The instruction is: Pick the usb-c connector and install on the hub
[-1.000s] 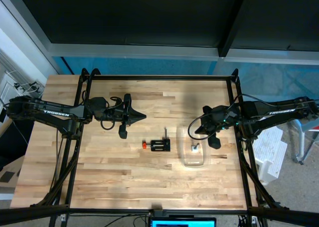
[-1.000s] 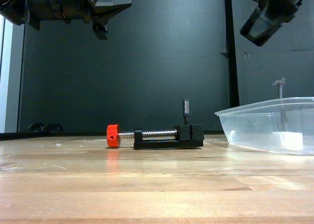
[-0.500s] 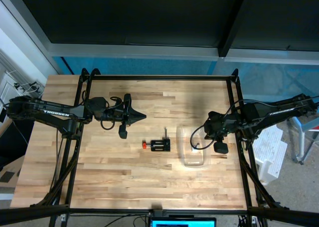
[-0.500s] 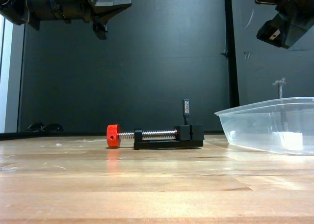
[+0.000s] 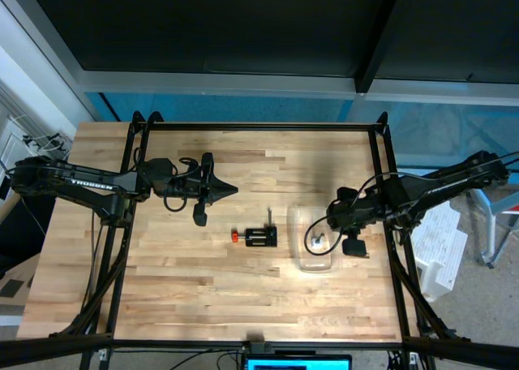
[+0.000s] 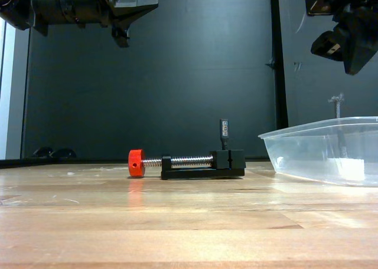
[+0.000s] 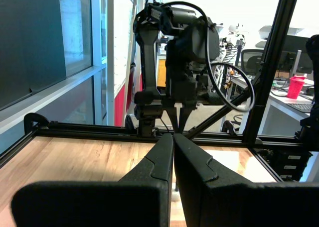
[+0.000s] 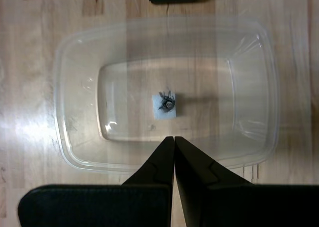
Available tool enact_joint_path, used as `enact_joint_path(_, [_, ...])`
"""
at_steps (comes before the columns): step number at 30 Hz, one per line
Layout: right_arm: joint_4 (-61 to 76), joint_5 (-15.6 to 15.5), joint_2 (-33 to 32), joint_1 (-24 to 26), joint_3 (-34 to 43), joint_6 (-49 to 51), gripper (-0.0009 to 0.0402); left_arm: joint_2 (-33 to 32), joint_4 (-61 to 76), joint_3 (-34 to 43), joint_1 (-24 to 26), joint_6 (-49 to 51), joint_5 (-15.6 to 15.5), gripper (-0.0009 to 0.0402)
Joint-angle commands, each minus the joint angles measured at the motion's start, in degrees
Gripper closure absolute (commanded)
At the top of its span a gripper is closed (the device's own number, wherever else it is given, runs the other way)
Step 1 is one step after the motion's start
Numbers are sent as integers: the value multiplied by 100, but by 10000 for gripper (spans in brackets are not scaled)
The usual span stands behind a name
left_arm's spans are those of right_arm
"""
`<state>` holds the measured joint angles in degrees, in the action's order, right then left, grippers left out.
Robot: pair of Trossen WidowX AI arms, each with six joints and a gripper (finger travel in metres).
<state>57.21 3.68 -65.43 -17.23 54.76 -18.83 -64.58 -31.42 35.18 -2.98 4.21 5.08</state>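
The usb-c connector (image 8: 166,105), a small white block with a short frayed cable stub, lies free on the floor of a clear plastic tray (image 8: 75,87). It also shows through the tray wall as the white connector (image 6: 352,170). My right gripper (image 8: 174,138) hangs shut above the tray, pointing down, its tips just short of the connector and well above it. The hub (image 6: 224,130) stands upright in a black clamp (image 5: 259,238) with a red knob, left of the tray (image 5: 312,266). My left gripper (image 5: 233,189) is shut and held high over the back left, away from the clamp.
The clamp (image 6: 201,163) sits mid-table, its red knob (image 6: 136,163) pointing left. A black frame rail (image 5: 259,126) borders the table. The right arm's cable loop (image 5: 311,234) hangs over the tray. Bare wood lies in front of the clamp and tray.
My right gripper has swung from behind the tray's far right corner toward the near side and now points straight down over the tray. The left arm and the connector have not moved.
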Motion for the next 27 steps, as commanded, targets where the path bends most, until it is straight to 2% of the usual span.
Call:
enact_joint_path(1, [-4,7,-190,-42,-9,-42,389,-2,0,2,-2,-2,2,393])
enact_joint_path(5, [-4,260,-385,-138,-17,-186,352,-2,0,2,-2,-2,2,393])
enact_joint_path(11, [-94,275,-649,-216,-94,-278,277,-2,0,2,-2,-2,4,393])
enact_joint_path(16, [-413,275,-780,-273,-243,-343,230,-2,0,2,0,-2,2,393])
enact_joint_path(21, [-511,284,-979,-282,-262,-348,206,-2,0,2,0,-2,2,393])
enact_joint_path(27, [-662,415,-1191,-284,-280,-374,206,-2,2,2,-2,-2,4,393])
